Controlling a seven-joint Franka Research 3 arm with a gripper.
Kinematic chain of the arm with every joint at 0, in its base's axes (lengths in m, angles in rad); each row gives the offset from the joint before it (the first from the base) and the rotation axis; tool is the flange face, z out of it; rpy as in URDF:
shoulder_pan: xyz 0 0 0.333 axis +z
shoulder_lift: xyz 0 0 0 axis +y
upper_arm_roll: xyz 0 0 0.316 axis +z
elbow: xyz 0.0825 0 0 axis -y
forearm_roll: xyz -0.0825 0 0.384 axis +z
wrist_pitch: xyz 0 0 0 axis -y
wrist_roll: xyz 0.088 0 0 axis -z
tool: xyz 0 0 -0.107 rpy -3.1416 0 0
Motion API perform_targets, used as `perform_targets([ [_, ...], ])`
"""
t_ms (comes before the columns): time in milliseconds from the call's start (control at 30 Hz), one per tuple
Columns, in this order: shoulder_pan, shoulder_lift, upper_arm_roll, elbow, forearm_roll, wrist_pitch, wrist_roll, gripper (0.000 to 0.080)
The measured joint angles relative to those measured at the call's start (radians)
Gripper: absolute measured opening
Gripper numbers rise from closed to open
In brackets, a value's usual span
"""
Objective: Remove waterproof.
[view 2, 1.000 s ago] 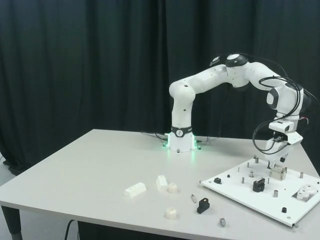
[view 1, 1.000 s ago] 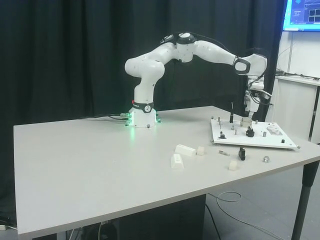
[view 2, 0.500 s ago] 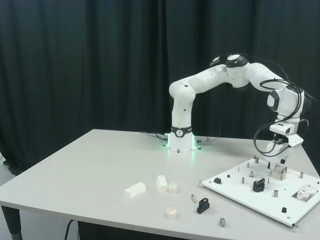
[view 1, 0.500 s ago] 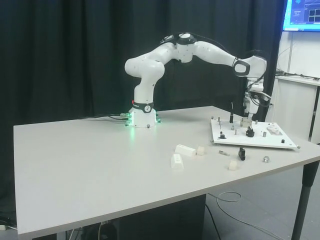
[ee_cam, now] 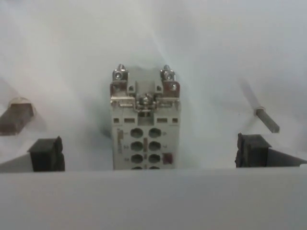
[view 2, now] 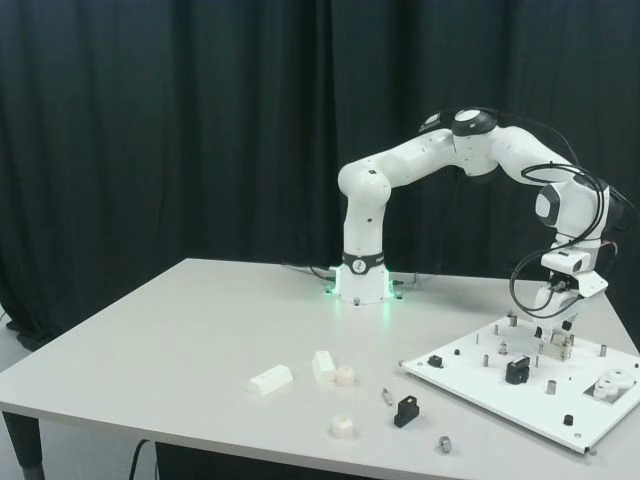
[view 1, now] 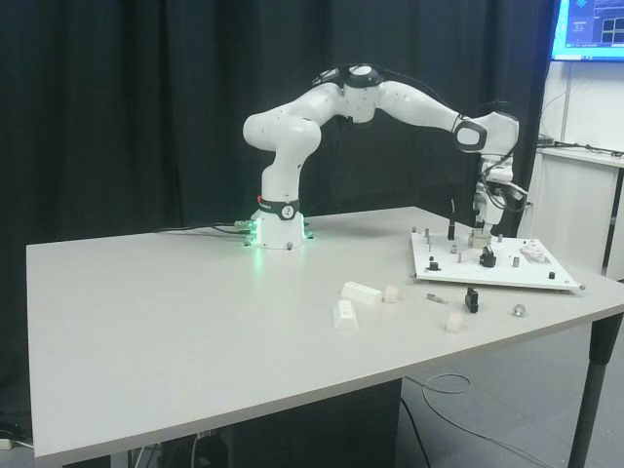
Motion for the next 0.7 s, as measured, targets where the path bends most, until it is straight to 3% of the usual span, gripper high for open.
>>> perform_targets([
  [700,0.001,0.0,0.031,-0.005,0.001,0.033,0.015,0.08],
])
